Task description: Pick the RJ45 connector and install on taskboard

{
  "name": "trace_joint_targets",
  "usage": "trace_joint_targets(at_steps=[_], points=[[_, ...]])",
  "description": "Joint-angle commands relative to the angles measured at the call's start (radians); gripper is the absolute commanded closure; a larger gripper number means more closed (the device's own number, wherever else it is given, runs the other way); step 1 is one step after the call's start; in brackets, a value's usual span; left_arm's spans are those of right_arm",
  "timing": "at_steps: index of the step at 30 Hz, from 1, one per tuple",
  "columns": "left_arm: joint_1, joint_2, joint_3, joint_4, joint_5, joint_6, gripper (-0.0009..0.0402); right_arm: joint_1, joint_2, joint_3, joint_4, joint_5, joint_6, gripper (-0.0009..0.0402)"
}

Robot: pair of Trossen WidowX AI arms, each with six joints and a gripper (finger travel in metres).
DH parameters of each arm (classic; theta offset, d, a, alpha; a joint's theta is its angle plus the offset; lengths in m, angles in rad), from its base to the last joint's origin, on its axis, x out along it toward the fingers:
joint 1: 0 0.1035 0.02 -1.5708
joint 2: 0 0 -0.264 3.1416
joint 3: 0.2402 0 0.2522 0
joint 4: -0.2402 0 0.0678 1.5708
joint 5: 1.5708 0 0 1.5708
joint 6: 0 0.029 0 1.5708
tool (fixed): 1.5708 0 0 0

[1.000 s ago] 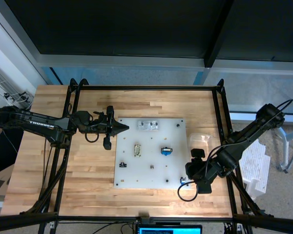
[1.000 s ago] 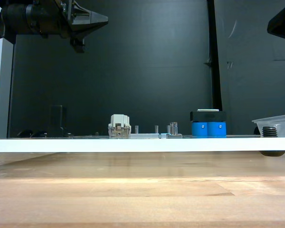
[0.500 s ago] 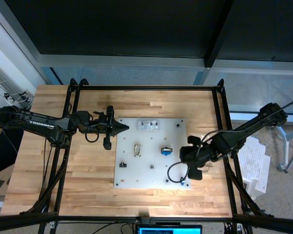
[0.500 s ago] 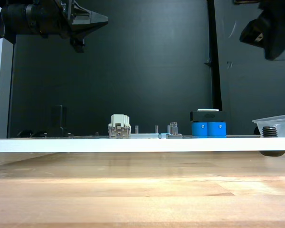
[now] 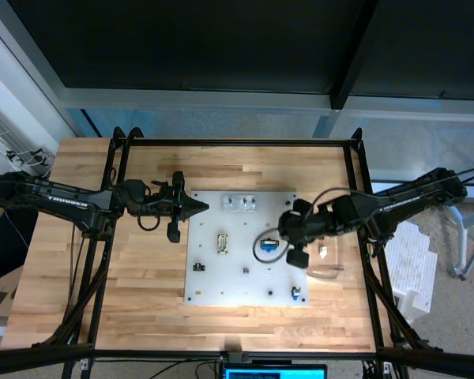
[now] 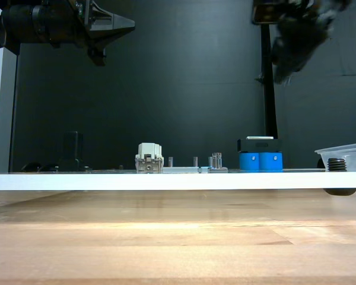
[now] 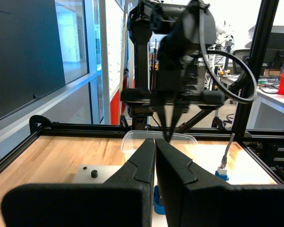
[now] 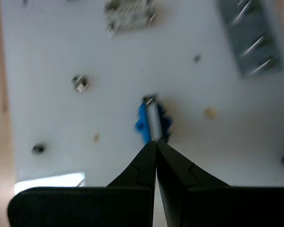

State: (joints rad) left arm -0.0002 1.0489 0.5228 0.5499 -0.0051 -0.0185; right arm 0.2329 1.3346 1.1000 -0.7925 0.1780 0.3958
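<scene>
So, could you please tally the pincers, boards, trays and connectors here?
Taskboard: 1
Clear tray: 1
RJ45 connector: 1, in right pincer
Pincers: 2; left pincer by taskboard's left edge, right above blue piece
Total: 5

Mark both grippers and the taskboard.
taskboard (image 5: 221, 278): high view, bare white surface.
left gripper (image 5: 205, 207): high view, between fingertips, over the taskboard's left edge.
right gripper (image 8: 155, 143): right wrist view, between fingertips, above the taskboard.
</scene>
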Motion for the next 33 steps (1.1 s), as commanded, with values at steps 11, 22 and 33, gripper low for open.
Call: trace_joint_targets(at_steps=[11, 22, 33], points=[[0.000, 0.000, 0.000, 0.000, 0.000, 0.000, 0.0393, -0.185, -0.018, 0.000, 0.264, -0.129, -0.286, 0.0393], [0.000, 0.000, 0.000, 0.000, 0.000, 0.000, 0.0393, -0.270, -0.054, -0.053, 0.554, -0.180, -0.387, 0.0393], [0.000, 0.000, 0.000, 0.000, 0.000, 0.000, 0.0393, -0.281, -0.084, -0.138, 0.838, -0.261, -0.376, 0.0393]])
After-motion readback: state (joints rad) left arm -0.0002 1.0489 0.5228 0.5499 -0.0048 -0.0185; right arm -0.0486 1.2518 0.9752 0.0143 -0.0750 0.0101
